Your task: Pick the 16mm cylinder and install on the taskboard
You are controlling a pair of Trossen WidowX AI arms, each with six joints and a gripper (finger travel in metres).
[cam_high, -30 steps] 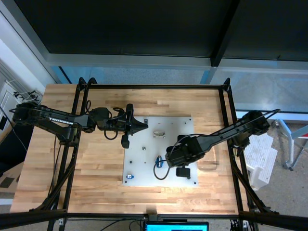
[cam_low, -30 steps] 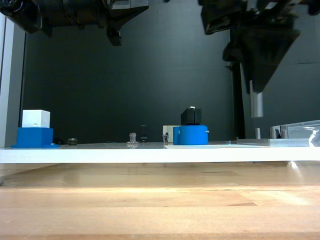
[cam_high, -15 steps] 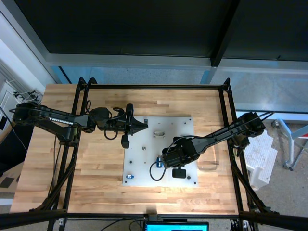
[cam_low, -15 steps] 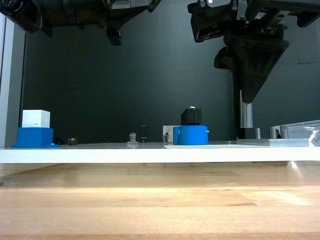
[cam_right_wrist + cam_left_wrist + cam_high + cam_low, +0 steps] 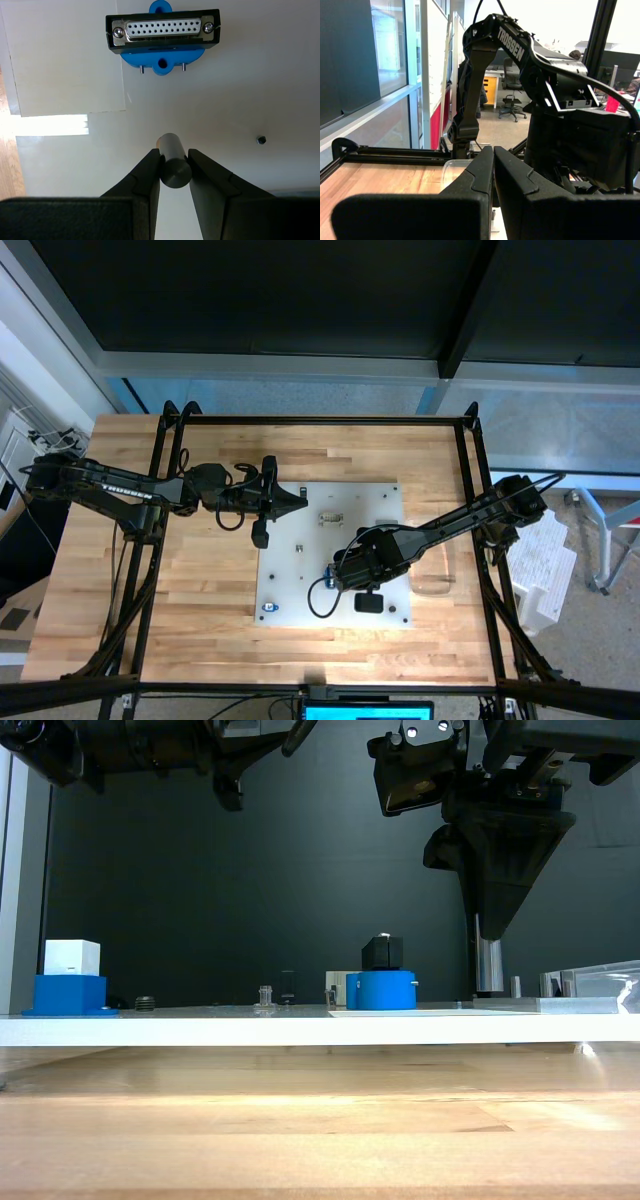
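The 16mm cylinder (image 5: 172, 162), a short silver peg, stands upright between the fingers of my right gripper (image 5: 173, 156), which is shut on it. In the low view the cylinder (image 5: 487, 967) hangs straight down from the right gripper (image 5: 487, 932), its lower end level with the top of the white taskboard (image 5: 250, 1025); whether it sits in a hole I cannot tell. From above, the right gripper (image 5: 347, 575) is over the taskboard (image 5: 290, 580), near its middle. My left gripper (image 5: 300, 498) hovers at the board's back left edge, and its fingers (image 5: 480, 172) are shut with nothing between them.
A blue fitting carrying a black multi-pin connector (image 5: 162, 31) lies just beyond the cylinder, and shows as a blue round base (image 5: 385, 988) in the low view. A blue base with a white block (image 5: 70, 980) stands at the board's left. A clear plastic container (image 5: 435, 575) lies right of the board.
The right gripper has moved left and down with the cylinder, from hanging well above the board to its surface. The left arm has not moved.
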